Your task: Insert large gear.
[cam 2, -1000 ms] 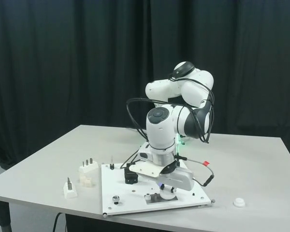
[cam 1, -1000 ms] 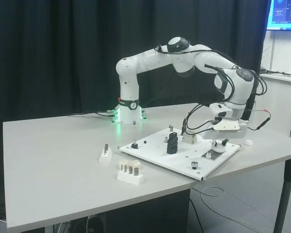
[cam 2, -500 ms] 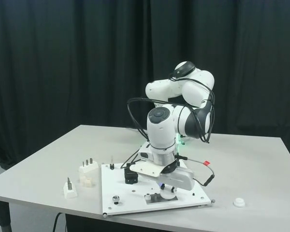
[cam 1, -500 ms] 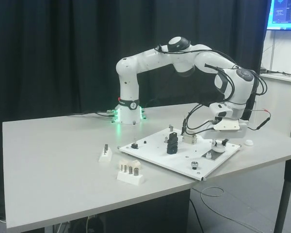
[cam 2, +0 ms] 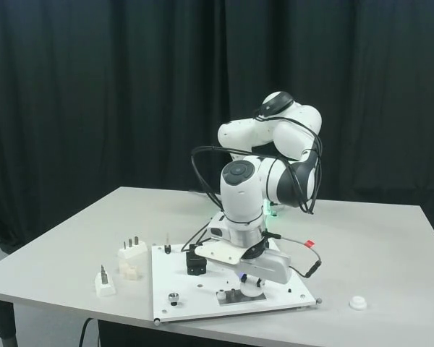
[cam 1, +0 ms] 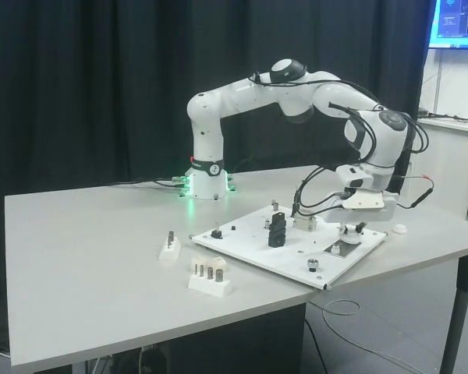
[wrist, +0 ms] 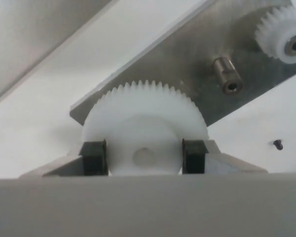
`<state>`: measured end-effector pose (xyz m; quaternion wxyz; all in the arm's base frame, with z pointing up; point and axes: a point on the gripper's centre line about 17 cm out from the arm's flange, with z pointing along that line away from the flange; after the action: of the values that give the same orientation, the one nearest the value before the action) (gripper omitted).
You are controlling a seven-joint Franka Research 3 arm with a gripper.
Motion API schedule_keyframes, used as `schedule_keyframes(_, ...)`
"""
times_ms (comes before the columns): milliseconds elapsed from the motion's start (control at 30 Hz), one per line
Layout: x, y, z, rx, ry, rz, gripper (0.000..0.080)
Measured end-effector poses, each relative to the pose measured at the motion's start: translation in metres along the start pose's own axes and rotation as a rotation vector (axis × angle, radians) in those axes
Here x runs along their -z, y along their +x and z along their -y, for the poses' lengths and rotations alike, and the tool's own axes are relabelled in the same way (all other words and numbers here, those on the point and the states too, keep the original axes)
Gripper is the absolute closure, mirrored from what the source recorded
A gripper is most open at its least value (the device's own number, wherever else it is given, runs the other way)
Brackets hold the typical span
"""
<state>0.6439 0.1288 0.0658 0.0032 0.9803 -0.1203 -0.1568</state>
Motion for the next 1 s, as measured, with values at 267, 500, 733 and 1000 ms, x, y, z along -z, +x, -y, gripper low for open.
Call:
schedule_keyframes(267,-0.0006,-0.004,0.0001,-0.002,0.009,-0.002,0.0477)
schedule_keyframes(500,-0.0012,-0.0047,-0.0004,-0.012,0.021,-0.014,0.0477)
schedule_keyframes(733,-0.0012,-0.0029,-0.0006,-0.028,0.03,-0.04,0.0477)
schedule_keyframes(1000,-0.0016,-0.0024,-0.0003,-0.045,0.035,-0.071,0.0477)
